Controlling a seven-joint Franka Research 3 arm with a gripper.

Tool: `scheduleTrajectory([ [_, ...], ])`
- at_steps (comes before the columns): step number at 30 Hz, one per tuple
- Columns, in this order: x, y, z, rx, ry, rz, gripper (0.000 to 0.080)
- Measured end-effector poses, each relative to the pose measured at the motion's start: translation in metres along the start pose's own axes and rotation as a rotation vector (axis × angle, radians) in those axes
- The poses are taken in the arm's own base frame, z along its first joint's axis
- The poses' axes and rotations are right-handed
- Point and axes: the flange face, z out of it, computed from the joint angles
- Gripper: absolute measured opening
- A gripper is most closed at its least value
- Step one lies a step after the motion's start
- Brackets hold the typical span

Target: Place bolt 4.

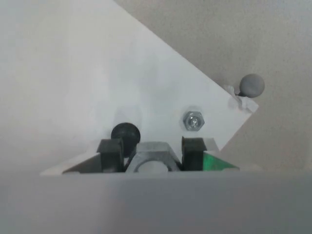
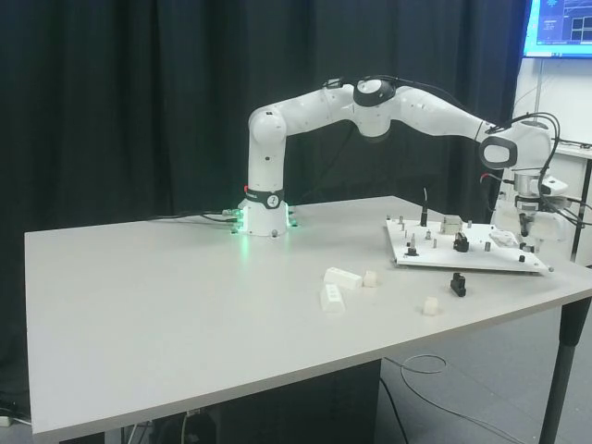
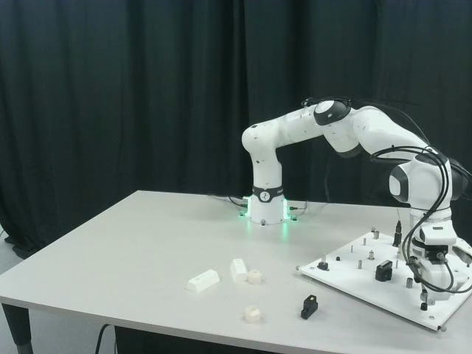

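Your black two-finger gripper [image 1: 152, 152] stands with jaws apart around a grey metal block [image 1: 152, 158], not clamped on any bolt. A hex-headed grey bolt [image 1: 193, 120] sits upright in the white assembly board [image 1: 73, 87] — just ahead of the fingertips, near the board's corner.

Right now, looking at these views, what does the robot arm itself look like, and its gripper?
The arm is white with rounded, jointed segments and dark grey bands at the joints. Its base carries a black ring and glows green where it meets the grey table. Black cables loop around the wrist. The gripper has two black, blocky fingers under a white body.
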Motion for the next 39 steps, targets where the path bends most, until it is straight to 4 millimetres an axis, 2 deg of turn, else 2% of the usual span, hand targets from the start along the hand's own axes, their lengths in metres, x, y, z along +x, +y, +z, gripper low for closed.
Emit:
scheduleTrajectory([
  [39, 0.0002, 0.0071, -0.009, -0.01, 0.005, 0.027, 0.0255],
])
